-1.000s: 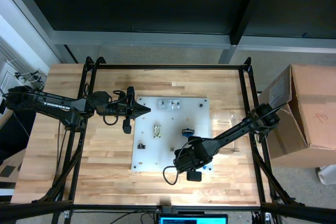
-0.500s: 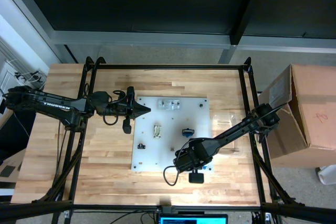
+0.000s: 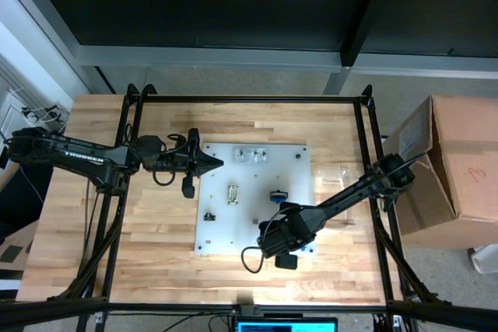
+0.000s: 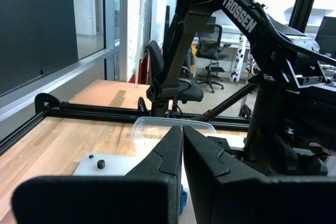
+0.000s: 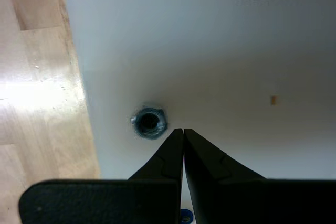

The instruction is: Pick the M12 nut and place it on its threads and fasten

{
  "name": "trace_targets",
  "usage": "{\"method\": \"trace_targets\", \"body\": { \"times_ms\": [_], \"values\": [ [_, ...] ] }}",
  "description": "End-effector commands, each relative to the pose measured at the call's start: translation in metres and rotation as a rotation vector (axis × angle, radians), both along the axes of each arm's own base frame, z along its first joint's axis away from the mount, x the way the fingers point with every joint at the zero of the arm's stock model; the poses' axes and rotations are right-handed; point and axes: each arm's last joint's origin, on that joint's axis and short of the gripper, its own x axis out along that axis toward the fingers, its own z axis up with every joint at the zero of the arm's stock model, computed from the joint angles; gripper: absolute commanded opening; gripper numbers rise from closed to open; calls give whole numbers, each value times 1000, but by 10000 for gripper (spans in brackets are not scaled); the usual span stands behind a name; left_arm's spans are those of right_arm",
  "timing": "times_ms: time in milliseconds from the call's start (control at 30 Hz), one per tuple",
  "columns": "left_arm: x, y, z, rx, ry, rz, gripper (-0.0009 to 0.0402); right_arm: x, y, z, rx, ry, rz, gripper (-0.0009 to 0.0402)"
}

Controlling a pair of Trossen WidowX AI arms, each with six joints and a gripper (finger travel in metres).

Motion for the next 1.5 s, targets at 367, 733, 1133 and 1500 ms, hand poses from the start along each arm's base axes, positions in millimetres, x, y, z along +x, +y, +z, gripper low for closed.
{"method": "trace_targets", "body": {
  "times_ms": [367,733,1133,1500],
  "values": [
    [0,0,0,0,0,0,0,-5,-1,1,-12,48,16,0],
    [0,0,0,0,0,0,0,1,0,-7,-63,-4,-20,0],
    [0,0,0,0,0,0,0,-2,4,-4,50,68,48,0],
    [0,0,0,0,0,0,0,1,0,-2,-74,-1,-10,0]
  ]
}}
